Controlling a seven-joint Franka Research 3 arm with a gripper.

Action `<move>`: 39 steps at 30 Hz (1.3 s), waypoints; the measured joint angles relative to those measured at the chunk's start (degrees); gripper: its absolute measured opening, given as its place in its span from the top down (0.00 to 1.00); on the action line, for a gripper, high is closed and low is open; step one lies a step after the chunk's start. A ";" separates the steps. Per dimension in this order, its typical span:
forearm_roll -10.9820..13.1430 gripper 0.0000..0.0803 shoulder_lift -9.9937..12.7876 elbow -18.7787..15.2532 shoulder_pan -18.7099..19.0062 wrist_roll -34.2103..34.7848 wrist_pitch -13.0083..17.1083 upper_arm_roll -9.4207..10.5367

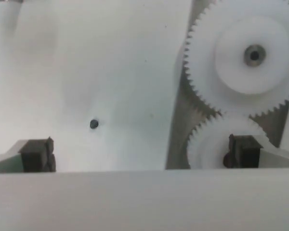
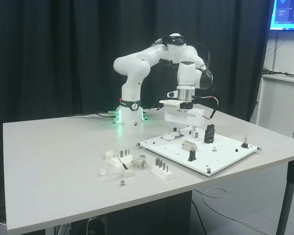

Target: Insert medium gear.

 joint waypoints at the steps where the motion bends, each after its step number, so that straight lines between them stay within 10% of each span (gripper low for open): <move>1: 0.12 0.00 0.00 0.02 -0.02 0.00 0.25 0.22; 30: 0.19 0.00 0.00 0.14 0.18 -0.14 1.09 0.66; 39: -4.02 0.00 -0.03 0.13 1.90 -0.19 -0.47 -3.25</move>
